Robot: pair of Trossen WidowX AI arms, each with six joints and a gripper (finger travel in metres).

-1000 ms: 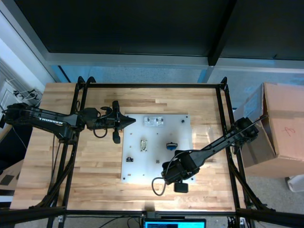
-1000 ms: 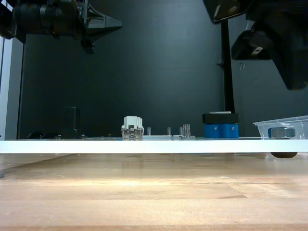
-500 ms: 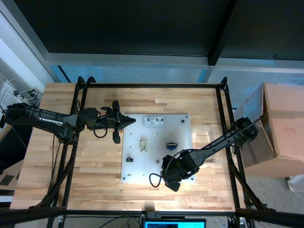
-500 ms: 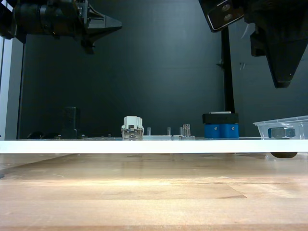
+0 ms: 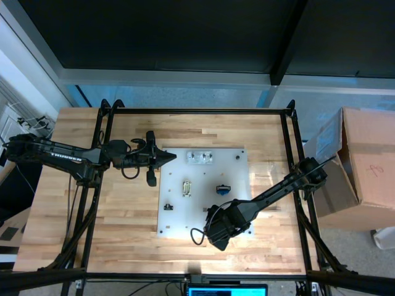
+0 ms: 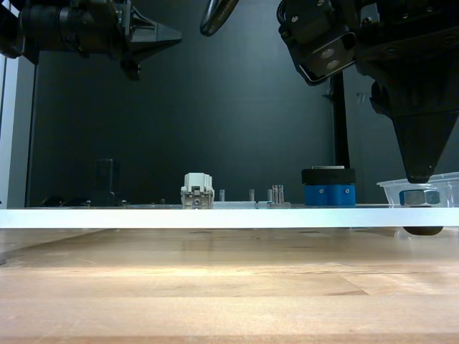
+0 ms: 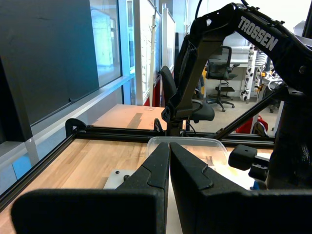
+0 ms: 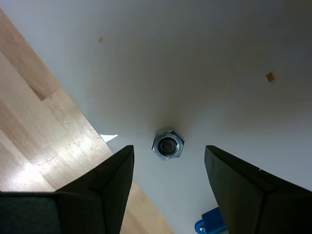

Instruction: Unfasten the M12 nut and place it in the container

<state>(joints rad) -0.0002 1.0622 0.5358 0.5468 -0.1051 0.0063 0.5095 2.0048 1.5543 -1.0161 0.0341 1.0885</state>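
Aloft, left gripper (image 6: 176, 32); right (image 6: 419, 174) over nut (image 8: 167, 145)

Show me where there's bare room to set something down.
Bare wood table left of the white board, nearer than the left gripper, shut high at its far-left corner. Crowded: board's near right, where the right gripper hangs open over the nut on its stud.

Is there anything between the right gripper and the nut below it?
Nothing: the right wrist view shows bare white board around the nut on its stud, the open right gripper above it. The left gripper hangs shut over the board's far left corner.
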